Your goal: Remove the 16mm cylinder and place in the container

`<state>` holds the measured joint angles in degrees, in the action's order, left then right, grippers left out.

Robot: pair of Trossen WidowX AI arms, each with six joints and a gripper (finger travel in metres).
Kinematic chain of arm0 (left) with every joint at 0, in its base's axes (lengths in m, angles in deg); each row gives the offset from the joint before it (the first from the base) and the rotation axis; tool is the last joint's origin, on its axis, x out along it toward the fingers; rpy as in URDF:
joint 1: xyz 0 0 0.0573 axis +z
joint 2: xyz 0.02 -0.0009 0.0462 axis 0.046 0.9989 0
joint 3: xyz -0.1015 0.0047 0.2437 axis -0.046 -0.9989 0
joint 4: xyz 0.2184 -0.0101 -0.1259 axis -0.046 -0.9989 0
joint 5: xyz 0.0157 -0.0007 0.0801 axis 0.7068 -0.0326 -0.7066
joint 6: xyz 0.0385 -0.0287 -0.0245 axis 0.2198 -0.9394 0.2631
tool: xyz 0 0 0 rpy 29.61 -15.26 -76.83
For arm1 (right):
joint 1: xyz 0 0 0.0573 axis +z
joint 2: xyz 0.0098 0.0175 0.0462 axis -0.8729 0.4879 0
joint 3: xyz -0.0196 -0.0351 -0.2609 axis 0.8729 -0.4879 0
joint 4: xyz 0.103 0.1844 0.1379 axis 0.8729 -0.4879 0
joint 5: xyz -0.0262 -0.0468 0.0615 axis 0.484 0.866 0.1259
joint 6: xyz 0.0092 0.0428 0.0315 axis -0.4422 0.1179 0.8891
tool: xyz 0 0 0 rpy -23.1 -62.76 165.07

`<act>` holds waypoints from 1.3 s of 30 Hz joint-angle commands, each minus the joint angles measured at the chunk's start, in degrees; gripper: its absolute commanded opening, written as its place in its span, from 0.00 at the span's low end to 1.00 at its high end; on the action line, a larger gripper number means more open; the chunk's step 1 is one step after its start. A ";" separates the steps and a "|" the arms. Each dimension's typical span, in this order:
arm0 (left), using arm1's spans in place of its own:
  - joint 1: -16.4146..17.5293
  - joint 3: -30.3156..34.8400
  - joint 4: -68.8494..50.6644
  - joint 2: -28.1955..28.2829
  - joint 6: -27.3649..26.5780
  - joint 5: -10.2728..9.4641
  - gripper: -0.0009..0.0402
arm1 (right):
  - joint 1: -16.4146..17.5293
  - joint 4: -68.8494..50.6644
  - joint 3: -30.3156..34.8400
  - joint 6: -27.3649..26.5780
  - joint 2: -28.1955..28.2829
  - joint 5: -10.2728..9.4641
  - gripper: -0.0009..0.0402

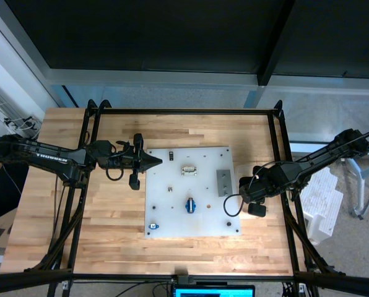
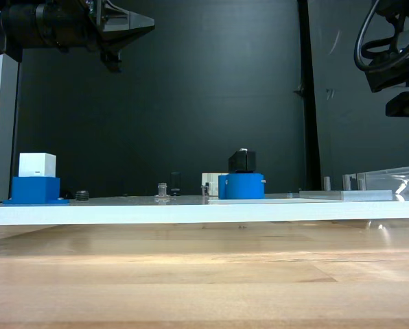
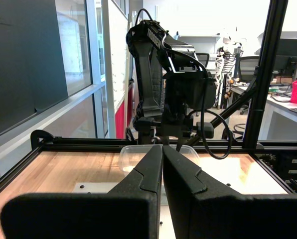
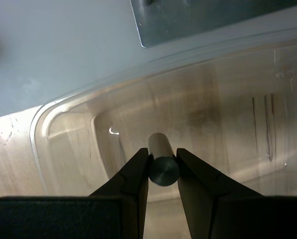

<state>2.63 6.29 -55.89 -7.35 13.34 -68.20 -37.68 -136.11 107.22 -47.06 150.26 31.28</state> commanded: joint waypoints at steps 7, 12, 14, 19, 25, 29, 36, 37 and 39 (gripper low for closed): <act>0.00 0.00 0.00 0.00 0.00 0.02 0.02 | 0.15 0.04 -0.02 1.09 0.09 0.02 0.32; 0.02 0.00 0.00 0.00 0.00 0.02 0.02 | 0.17 0.04 -0.02 1.29 0.09 0.02 0.44; 0.00 0.00 0.00 0.00 0.02 0.02 0.02 | 0.15 0.04 -0.02 1.31 0.09 0.04 0.48; 0.02 0.00 0.00 0.00 0.00 0.00 0.02 | 0.15 0.07 -0.02 1.31 0.09 0.04 0.53; 0.00 0.00 0.00 0.00 0.00 0.02 0.02 | 0.11 0.04 -0.02 1.27 0.09 0.04 0.52; 0.00 0.00 0.00 0.00 0.00 0.02 0.02 | 0.11 0.07 -0.02 1.25 0.09 0.04 0.52; 0.00 0.00 0.00 0.00 0.02 0.02 0.02 | 0.07 -0.28 1.03 0.96 0.09 0.04 0.52; 0.00 0.00 0.00 0.00 0.02 0.02 0.02 | -0.02 -0.39 1.20 0.72 0.09 0.26 0.52; 0.02 0.00 0.00 0.00 0.00 0.02 0.02 | -0.46 -0.35 1.75 -0.11 0.09 0.63 0.50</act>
<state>2.63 6.29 -55.92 -7.38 13.34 -68.20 -37.86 -136.52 108.51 -46.60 150.34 31.69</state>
